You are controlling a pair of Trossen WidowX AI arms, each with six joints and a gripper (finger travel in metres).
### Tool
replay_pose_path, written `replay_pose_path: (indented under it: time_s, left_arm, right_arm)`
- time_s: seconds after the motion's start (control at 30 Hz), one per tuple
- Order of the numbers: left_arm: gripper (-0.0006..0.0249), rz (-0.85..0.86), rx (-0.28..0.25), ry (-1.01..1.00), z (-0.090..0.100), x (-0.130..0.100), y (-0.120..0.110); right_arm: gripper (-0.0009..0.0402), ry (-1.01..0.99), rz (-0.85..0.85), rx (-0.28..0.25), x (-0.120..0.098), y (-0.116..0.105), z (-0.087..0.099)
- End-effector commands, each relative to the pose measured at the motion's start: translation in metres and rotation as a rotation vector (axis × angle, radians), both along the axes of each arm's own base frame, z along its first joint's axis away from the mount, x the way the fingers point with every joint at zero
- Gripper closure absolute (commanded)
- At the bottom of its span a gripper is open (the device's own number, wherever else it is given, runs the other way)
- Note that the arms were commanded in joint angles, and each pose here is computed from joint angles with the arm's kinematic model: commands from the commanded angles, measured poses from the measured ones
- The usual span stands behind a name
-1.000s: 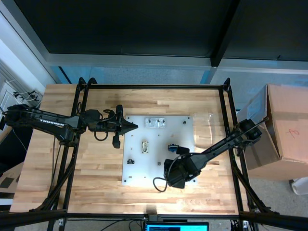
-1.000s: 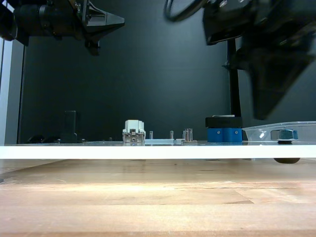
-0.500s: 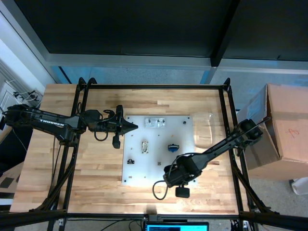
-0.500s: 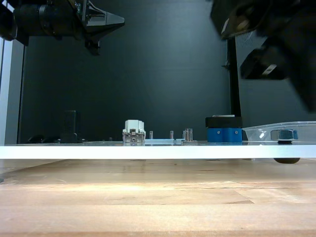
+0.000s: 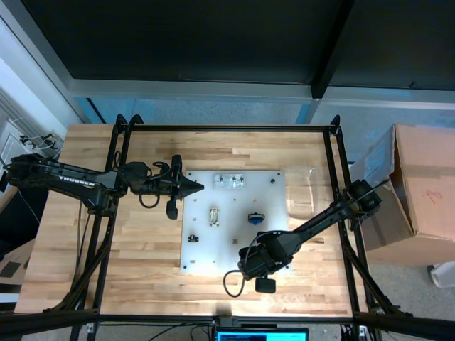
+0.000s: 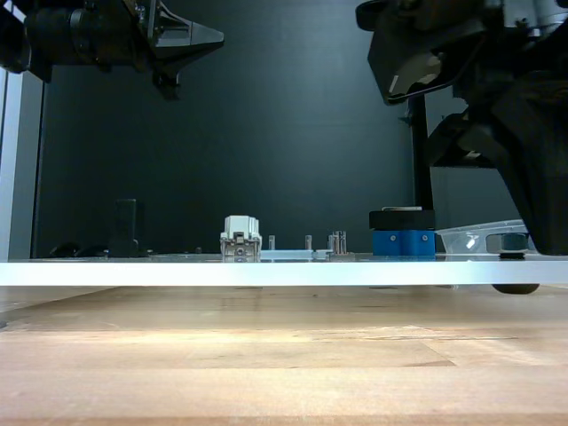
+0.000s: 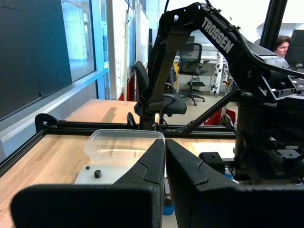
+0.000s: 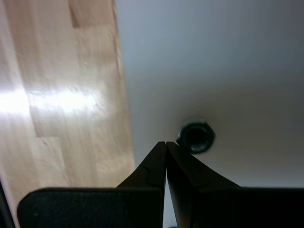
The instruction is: Unfasten the M12 nut and place it in the container
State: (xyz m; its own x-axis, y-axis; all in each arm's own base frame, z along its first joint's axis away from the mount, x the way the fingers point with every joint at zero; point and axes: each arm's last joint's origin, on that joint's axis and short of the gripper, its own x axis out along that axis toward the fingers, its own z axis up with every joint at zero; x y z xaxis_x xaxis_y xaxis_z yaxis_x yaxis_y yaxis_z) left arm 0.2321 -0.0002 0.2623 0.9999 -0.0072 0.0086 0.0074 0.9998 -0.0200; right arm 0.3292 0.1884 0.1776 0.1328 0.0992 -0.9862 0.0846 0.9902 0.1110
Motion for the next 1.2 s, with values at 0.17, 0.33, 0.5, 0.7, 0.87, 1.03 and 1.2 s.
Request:
replay_pose_path:
  time_s: [0.17, 0.33, 0.5, 0.7, 0.87, 1.03, 1.2]
  left_arm:
    - [0.0243, 0.0, 0.0, 0.0, 0.0, 0.0, 0.0]
    - [0.0243, 0.0, 0.0, 0.0, 0.0, 0.0, 0.0]
    - [0.0243, 0.0, 0.0, 0.0, 0.0, 0.0, 0.0]
    - [0.0243, 0.0, 0.0, 0.0, 0.0, 0.0, 0.0]
    - [0.0243, 0.0, 0.0, 0.001, 0.0, 0.0, 0.0]
    - [0.0243, 0.0, 0.0, 0.0, 0.0, 0.0, 0.0]
    - [0.0243, 0.0, 0.0, 0.0, 0.0, 0.0, 0.0]
  right_arm:
    - [0.0393, 0.006, -0.008, -0.048, -0.004, -0.004, 0.005]
    - [0.0393, 0.002, 0.002, -0.049, -0.004, -0.005, 0.007]
    - [0.0394, -0.095, -0.139, -0.355, -0.013, -0.02, 0.023]
    - [0.0393, -0.071, -0.148, -0.343, -0.019, -0.022, 0.035]
    - [0.0393, -0.002, -0.101, -0.187, -0.018, -0.017, 0.038]
    - [0.0393, 0.037, -0.014, 0.046, -0.015, -0.007, 0.038]
    - [0.0393, 0.03, 0.009, 0.076, -0.008, -0.002, 0.025]
